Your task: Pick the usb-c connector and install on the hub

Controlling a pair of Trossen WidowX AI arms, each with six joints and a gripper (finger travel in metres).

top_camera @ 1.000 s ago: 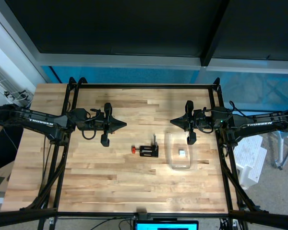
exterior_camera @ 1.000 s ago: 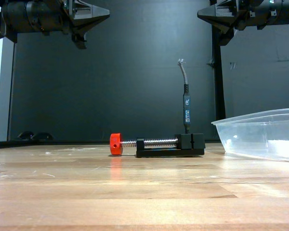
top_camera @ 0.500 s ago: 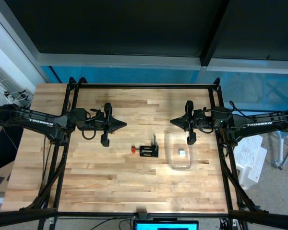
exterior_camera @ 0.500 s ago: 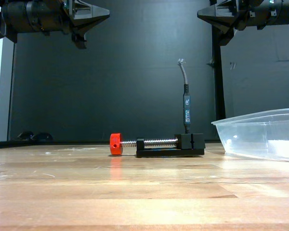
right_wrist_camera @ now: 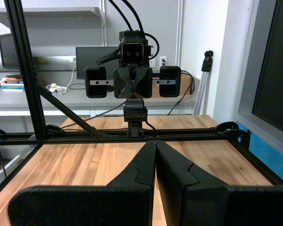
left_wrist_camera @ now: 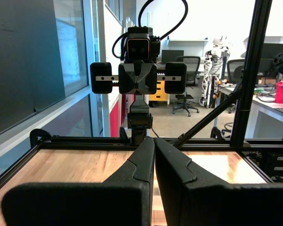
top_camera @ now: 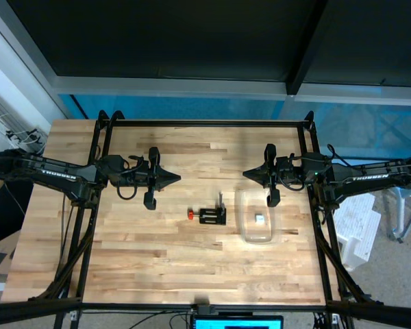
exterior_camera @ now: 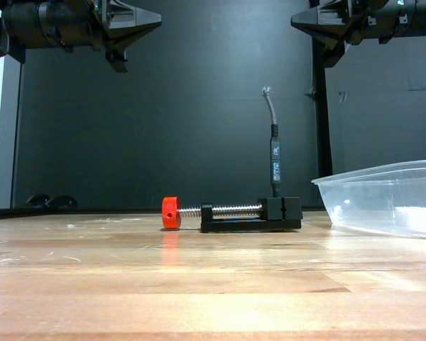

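Observation:
The black connector (exterior_camera: 275, 160) stands upright on the black vise (exterior_camera: 250, 212) with the red knob (exterior_camera: 170, 212), nothing holding it. Its grey braided cable (exterior_camera: 270, 106) rises from it and ends free. The vise (top_camera: 212, 216) sits mid-table in the high view. The clear tray (exterior_camera: 387, 197) holds only the white block (top_camera: 259, 218). My left gripper (left_wrist_camera: 154, 141) hangs high at the left, shut and empty. My right gripper (right_wrist_camera: 155, 142) hangs high above the tray's far side, shut and empty. Each wrist view shows the opposite arm across the table.
The tray (top_camera: 257, 217) lies just right of the vise. A black frame (top_camera: 205, 124) runs round the table's far and side edges. A dark post (exterior_camera: 320, 128) stands behind the vise in the low view.

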